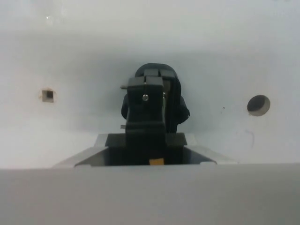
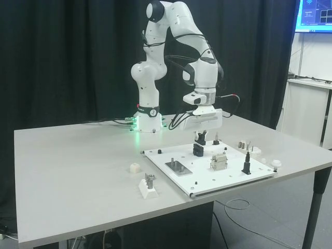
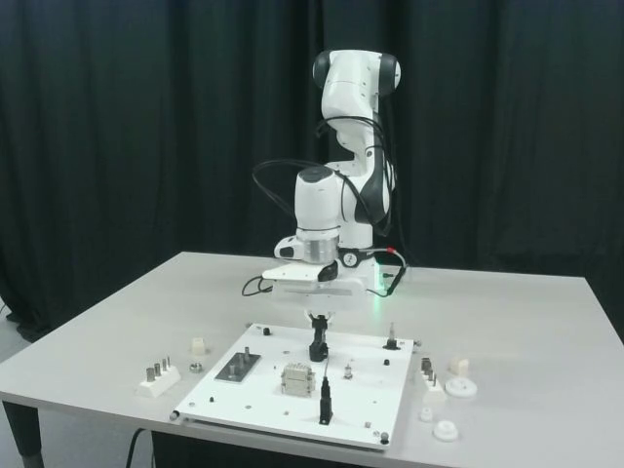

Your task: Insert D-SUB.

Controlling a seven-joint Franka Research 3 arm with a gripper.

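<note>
We see a matt black plastic plug [image 1: 149, 104] between the fingers, above a smooth white board [image 1: 84, 70] and matt grey table [image 2: 72, 155].

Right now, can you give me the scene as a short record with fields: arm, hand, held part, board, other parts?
arm: white arm bent over the board
hand: hand shut on the black D-SUB connector
held part: connector upright, low over the board; seating cannot be told
board: white board on the grey table
other parts: grey block and black plug on the board
</note>
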